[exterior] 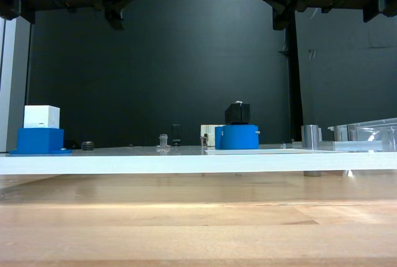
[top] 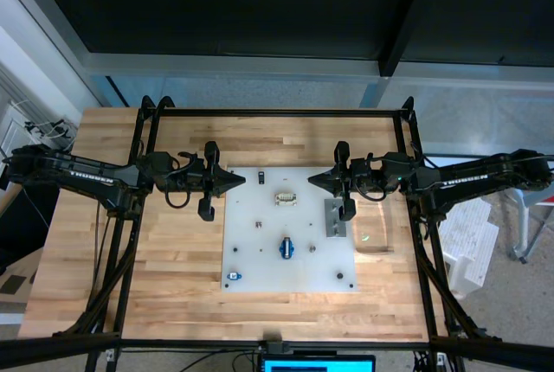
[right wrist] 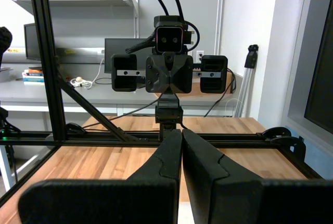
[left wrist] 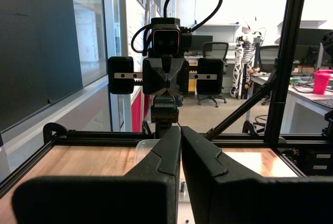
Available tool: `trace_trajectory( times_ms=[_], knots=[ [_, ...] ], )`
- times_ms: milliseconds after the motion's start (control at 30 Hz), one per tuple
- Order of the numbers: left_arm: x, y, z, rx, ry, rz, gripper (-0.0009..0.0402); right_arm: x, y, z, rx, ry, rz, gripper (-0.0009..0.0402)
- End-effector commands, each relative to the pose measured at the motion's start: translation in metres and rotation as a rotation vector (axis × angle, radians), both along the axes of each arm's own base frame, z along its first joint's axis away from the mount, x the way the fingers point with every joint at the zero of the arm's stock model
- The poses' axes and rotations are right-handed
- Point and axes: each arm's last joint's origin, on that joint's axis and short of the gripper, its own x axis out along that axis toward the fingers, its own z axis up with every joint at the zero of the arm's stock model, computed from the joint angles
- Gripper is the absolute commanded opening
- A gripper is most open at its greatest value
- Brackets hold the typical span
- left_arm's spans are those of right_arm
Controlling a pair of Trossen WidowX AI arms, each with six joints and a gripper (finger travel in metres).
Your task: Remove the 16mm cylinder and place in the container
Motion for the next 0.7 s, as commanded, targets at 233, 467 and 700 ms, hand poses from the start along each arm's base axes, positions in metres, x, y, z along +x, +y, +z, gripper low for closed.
trace_trajectory(
  times_ms=[233, 467, 700],
  knots=[
    [0.0, 0.0001, -0.0005, 0.0, 0.003, 0.001, 0.0, 0.0004, 0.0002, -0.0112, 0.0, 0.113, 0.001, 0.0],
    [0.0, 0.0001, -0.0004, 0.0, 0.003, 0.001, 0.0, 0.0006, 0.0002, -0.0115, 0.008, 0.114, 0.002, 0.0],
    [0.0, 0.0, -0.0005, 0.0, 0.003, 0.0, 0.0, 0.0006, 0.0003, -0.0115, 0.019, 0.114, 0.002, 0.0]
  ],
)
